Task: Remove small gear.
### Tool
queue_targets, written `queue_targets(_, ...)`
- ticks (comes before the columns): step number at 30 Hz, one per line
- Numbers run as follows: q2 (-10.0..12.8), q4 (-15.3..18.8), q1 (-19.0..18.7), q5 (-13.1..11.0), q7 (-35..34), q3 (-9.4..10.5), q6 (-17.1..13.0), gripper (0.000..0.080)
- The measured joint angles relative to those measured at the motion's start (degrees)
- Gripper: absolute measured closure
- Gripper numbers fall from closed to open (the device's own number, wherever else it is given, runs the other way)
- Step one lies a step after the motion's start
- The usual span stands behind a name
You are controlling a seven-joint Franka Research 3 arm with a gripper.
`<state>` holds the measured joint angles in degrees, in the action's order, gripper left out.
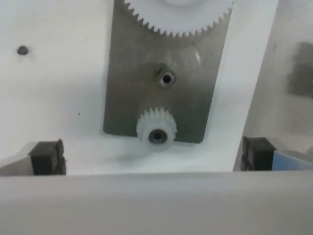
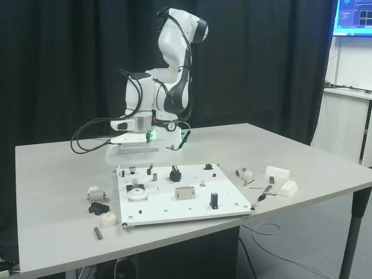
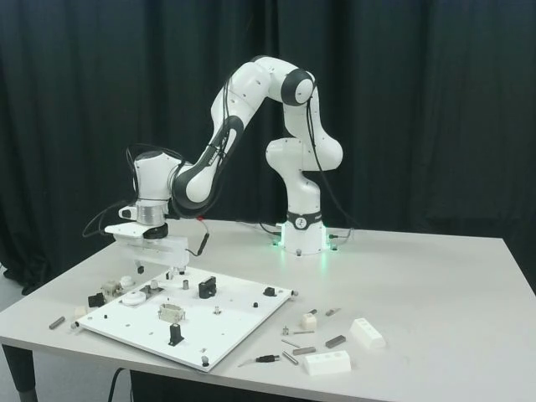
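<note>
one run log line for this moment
phase: approach | hand: open, above small gear | small gear: on its peg on grey plate | large gear: mounted

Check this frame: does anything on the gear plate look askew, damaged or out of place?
Nothing stands out. The small gear sits square on its peg at the edge of the grey plate, apart from the large gear. The empty peg between them looks intact. The gripper is open, astride the small gear.

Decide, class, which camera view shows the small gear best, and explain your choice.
The wrist view: the small gear fills the middle, its teeth and centre hole plain, on the grey plate between the open fingertips. In both room views the gear is too small to pick out beneath the gripper.
</note>
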<state>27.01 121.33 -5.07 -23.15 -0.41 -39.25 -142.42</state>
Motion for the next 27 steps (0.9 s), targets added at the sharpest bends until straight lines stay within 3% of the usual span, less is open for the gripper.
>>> queue_targets(27,1.50,-0.36,0.93,-1.07,0.00,0.76,0.11,0.0003)
